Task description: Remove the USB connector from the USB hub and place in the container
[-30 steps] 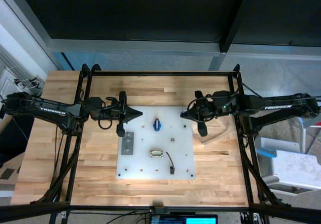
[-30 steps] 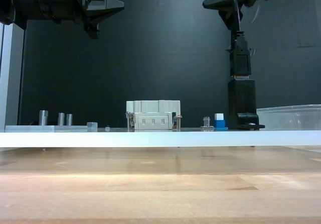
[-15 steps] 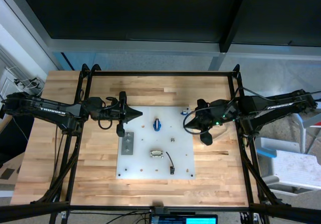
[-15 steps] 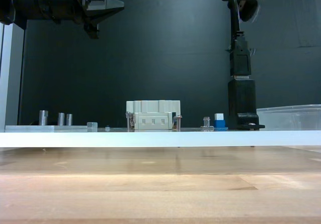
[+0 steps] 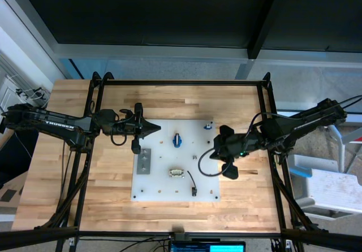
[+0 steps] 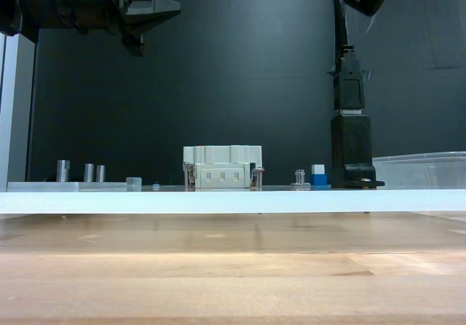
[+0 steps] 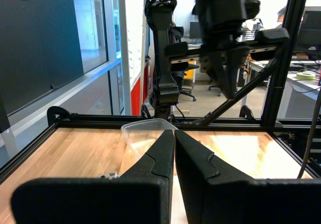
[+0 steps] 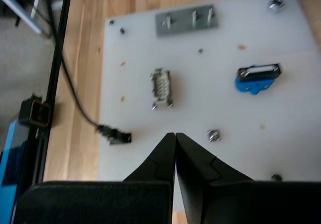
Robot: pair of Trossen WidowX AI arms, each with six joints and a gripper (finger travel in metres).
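The USB connector [image 6: 348, 84] stands upright in the top of the USB hub [image 6: 352, 150], its long axis vertical and its thin cable rising from the upper end. The hub sits near the front right corner of a white board [image 5: 161, 184] on a wooden desk [image 5: 85, 195]. The container [image 6: 419, 168], a clear shallow tub, rests by the board's right side; the connector is not in it. The right claw [image 8: 175, 136] hovers above the board's right part, fingers pressed together, holding nothing. The left claw [image 7: 174, 132] hangs high over the board's far left edge, likewise closed on nothing.
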